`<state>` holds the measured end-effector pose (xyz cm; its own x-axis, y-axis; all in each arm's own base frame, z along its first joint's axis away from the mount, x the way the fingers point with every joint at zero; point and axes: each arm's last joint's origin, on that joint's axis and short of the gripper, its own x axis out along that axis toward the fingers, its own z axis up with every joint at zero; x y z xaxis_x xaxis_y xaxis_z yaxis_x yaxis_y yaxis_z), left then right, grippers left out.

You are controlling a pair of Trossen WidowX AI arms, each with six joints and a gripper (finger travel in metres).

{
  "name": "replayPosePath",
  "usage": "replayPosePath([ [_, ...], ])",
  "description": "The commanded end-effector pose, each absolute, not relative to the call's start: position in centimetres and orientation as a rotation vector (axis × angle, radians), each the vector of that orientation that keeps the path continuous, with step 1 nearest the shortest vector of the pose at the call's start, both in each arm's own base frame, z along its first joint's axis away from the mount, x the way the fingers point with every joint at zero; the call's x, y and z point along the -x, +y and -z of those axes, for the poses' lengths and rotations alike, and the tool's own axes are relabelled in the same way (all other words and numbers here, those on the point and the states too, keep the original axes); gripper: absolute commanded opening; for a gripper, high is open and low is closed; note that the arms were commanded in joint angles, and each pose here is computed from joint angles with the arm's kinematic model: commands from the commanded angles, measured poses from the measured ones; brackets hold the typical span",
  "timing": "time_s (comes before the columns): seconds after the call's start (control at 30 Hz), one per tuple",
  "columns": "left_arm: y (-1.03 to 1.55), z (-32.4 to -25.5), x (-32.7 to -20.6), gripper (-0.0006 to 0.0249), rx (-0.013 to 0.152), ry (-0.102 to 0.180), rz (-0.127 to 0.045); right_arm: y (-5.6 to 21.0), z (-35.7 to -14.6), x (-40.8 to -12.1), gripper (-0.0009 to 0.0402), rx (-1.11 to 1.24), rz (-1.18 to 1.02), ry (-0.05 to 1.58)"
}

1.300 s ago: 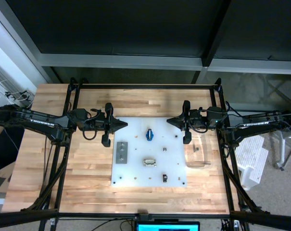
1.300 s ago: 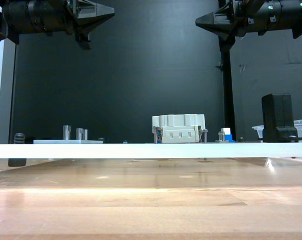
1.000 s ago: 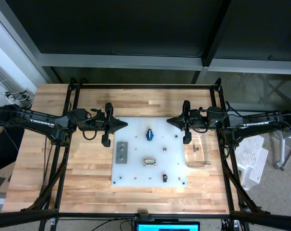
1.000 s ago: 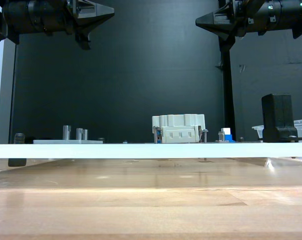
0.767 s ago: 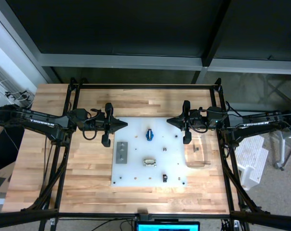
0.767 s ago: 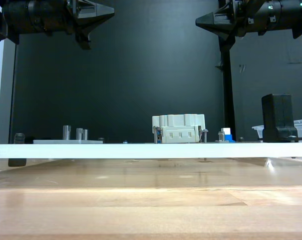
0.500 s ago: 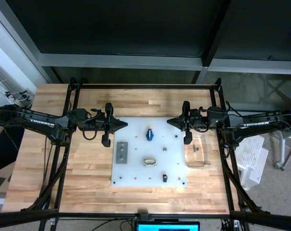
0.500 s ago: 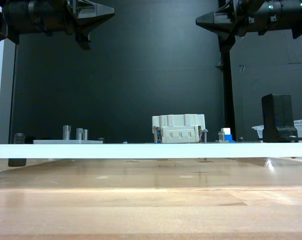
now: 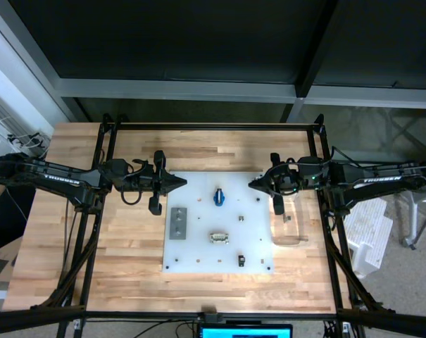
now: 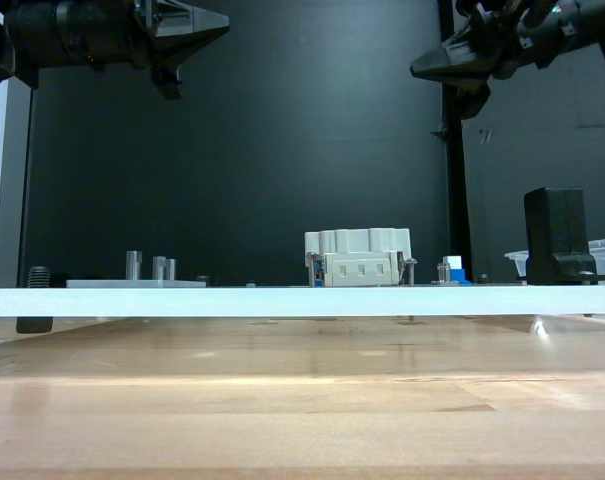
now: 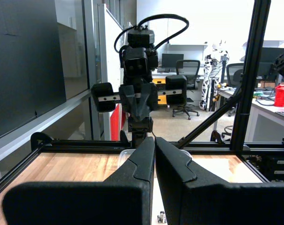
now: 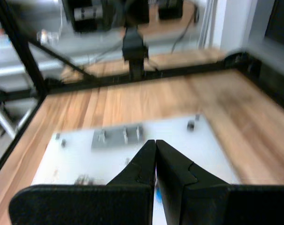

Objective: Pick the 16mm bar and install on taskboard

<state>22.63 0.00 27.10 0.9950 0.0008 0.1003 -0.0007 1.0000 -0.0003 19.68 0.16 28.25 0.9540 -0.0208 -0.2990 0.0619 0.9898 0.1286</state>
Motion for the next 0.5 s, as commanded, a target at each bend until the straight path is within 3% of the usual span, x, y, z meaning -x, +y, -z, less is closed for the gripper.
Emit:
replayPosePath([
  [0.03,0.01,-27.12,-22.6,0.0,0.0,-0.101,-0.001,0.6,-28.9,-19.2,0.0,-0.131,0.039,0.413],
  [0.5,0.0,-27.12,-22.6,0.0,0.0,-0.101,0.0,1.6,-31.1,-16.6,0.0,-0.126,0.038,0.756],
])
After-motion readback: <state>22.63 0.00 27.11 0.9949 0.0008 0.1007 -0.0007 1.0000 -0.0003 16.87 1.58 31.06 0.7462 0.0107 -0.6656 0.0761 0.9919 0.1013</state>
